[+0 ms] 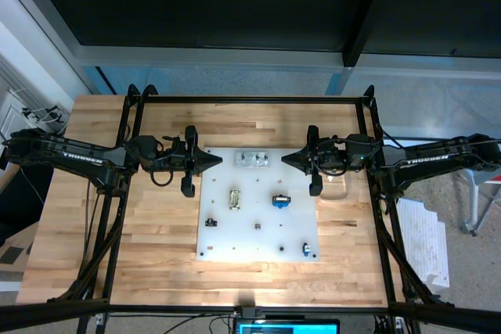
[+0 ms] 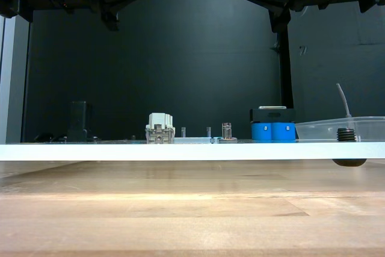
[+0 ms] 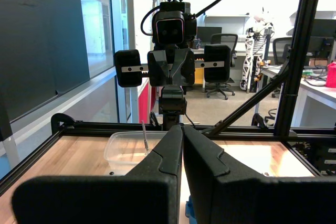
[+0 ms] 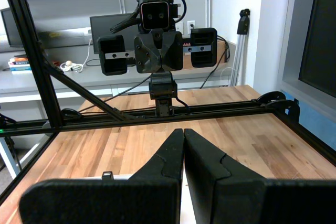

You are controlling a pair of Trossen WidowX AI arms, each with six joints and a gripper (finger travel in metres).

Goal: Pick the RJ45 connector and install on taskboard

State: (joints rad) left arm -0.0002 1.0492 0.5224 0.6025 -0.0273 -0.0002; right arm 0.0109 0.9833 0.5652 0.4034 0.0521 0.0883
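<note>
Jaws clenched on nothing: left gripper [image 1: 220, 160] and right gripper [image 1: 284, 158] hover facing each other above the taskboard [image 1: 235, 234].

The left gripper [image 1: 218, 161] hangs high above the taskboard's [image 1: 235, 236] far left corner, jaws pressed together. The right gripper [image 1: 285, 159] mirrors it above the far right corner, jaws likewise together. An open gap lies between their tips, and the low view shows a tall band of free air over the board's parts. Low obstacles stand on the board: the silver block [image 1: 253, 160] at its far edge, the metal connector [image 1: 234, 199] left of centre and the blue piece [image 1: 280, 201] right of centre. A clear plastic tray [image 1: 335, 188] sits just beside the board's right edge. Black frame rails [image 1: 250, 100] fence the desk [image 1: 156, 224] beyond the board and along both sides.
</note>
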